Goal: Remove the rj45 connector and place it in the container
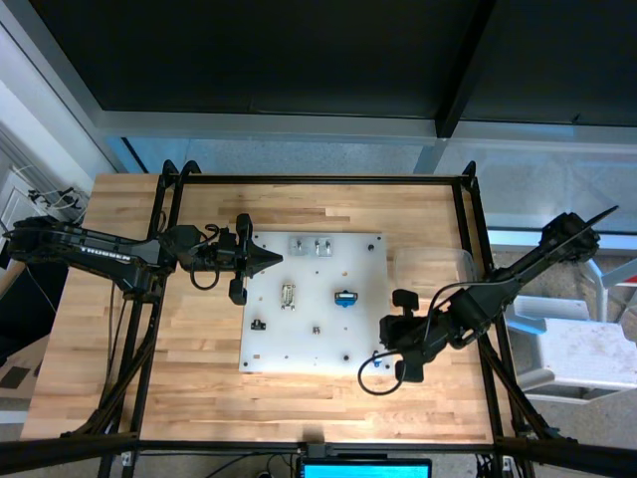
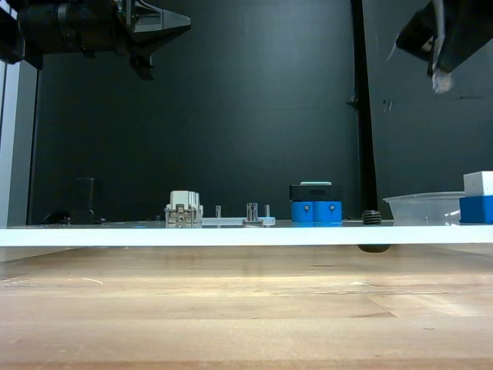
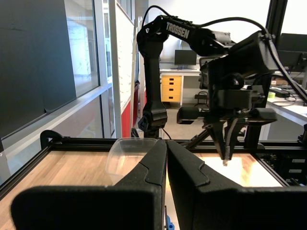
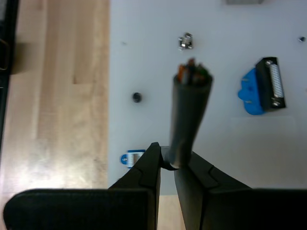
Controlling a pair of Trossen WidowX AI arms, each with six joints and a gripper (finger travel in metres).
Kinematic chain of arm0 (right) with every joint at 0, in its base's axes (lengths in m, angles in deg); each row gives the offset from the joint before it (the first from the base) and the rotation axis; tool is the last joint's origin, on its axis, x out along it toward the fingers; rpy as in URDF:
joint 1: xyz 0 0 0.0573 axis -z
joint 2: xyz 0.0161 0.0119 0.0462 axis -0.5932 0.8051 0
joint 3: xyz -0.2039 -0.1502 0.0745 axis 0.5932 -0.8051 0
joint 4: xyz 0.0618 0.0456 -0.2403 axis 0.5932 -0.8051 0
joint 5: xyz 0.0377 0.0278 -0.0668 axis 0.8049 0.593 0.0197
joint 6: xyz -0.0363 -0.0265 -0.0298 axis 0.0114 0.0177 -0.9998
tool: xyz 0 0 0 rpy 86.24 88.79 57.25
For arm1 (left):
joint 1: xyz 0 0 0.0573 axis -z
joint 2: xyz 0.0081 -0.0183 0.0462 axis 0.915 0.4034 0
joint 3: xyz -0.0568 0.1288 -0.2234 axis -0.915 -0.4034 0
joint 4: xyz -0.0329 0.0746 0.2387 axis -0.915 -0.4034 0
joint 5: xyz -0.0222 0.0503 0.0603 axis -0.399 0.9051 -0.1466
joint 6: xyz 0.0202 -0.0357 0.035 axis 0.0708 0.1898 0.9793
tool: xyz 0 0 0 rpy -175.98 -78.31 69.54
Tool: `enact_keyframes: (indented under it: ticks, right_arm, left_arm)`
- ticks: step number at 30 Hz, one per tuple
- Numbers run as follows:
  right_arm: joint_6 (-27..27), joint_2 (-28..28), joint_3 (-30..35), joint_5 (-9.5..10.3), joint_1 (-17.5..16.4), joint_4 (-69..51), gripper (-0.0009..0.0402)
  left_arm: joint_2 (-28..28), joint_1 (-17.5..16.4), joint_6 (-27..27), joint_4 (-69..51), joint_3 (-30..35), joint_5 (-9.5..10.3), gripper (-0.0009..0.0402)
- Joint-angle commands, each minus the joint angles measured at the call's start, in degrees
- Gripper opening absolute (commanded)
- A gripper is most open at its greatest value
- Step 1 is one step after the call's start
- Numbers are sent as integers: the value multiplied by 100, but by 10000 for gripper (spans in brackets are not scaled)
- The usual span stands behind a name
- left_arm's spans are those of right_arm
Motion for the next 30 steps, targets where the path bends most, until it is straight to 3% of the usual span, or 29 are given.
enact_keyframes:
  ticks: [1, 18, 21, 23, 30]
  right_arm:
    - [2, -210, -256, 44, 173, 0, 0]
    - [7, -1458, -1340, 57, 1261, -737, 0]
    - [2, -1681, -1517, 81, 1519, -758, 0]
    - [-33, -1799, -1611, 199, 1709, -817, 0]
    - [-251, -2166, -1893, 221, 2365, -1064, 0]
  left_arm:
    - [0, -2, 0, 2, 2, -2, 0]
    - [2, 0, 0, 2, 2, -2, 0]
    - [2, 0, 0, 2, 2, -2, 0]
    - [0, -2, 0, 2, 2, -2, 0]
    - [2, -2, 0, 2, 2, 0, 0]
